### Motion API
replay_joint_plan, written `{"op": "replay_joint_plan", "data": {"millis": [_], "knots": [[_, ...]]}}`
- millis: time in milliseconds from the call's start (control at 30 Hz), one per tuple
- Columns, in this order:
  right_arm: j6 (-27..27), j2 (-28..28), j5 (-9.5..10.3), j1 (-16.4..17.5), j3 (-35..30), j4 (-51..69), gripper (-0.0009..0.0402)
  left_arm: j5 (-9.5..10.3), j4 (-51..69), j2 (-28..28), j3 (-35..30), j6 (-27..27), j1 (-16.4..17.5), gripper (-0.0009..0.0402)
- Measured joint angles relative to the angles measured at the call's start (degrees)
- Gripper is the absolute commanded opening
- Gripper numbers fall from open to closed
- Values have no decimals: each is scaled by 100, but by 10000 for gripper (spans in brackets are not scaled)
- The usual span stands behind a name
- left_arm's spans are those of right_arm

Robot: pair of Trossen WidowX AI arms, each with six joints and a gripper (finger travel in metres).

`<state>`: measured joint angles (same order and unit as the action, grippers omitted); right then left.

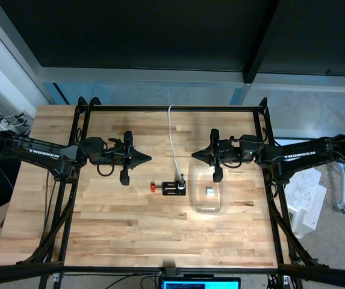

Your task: Remove the power plug from the receptacle and place in the container

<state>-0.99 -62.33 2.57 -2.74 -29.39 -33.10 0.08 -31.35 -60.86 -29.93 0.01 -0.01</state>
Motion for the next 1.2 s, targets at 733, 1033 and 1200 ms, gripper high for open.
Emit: {"op": "replay_joint_plan", "data": {"millis": [733,1033,1200], "knots": [[-269,-92,22,179,-988,2896,0,-2,2,0,-2,0,0,0],[-256,-911,-186,645,-2468,5888,2,-2,2,0,0,0,0,0],[-339,-1547,-302,772,-3180,6900,50,-2,2,0,-2,0,0,0]]}}
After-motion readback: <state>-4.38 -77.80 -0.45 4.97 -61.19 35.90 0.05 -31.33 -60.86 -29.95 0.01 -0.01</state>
